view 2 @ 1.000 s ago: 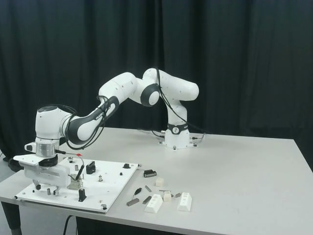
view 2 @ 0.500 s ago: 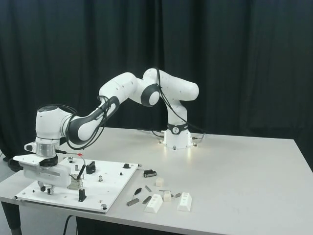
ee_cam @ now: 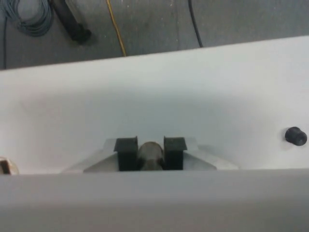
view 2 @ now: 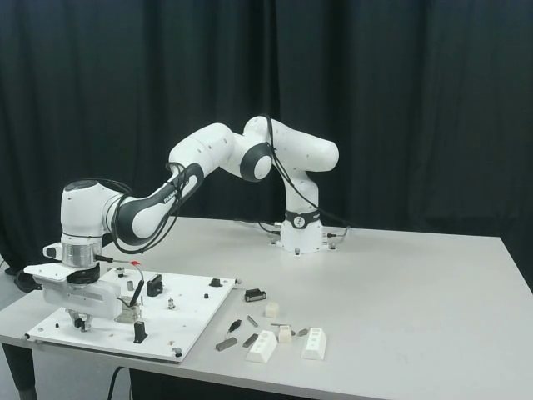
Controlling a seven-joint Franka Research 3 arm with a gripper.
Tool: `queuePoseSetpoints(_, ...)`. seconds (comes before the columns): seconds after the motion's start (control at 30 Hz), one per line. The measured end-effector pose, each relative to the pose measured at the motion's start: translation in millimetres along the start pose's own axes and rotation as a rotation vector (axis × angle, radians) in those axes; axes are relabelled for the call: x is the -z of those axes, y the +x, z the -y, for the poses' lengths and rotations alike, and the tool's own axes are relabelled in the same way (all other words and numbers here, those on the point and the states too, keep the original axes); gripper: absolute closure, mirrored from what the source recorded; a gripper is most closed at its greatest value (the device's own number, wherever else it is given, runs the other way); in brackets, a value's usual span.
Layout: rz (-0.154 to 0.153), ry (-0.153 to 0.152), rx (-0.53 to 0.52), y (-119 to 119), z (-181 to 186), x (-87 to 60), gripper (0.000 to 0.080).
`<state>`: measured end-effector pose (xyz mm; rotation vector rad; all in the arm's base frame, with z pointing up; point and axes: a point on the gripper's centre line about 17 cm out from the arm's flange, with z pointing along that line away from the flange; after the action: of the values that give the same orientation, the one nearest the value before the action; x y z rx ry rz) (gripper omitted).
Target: Remove round peg 3.
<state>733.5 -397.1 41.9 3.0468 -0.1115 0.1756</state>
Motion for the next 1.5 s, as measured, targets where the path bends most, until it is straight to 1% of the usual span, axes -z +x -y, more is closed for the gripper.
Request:
queuePoseSetpoints(1.13,-0.002,-0.003,0.006,1.0,-1.3,1.7,0.0693)
queuePoseSetpoints(1.3,-0.003,0.000,-0.006,1.0,-0.9,1.8,0.0693)
queuePoseSetpoints(1.5,-0.008,0.010,-0.027,1.4,-0.6,1.9,0.0693)
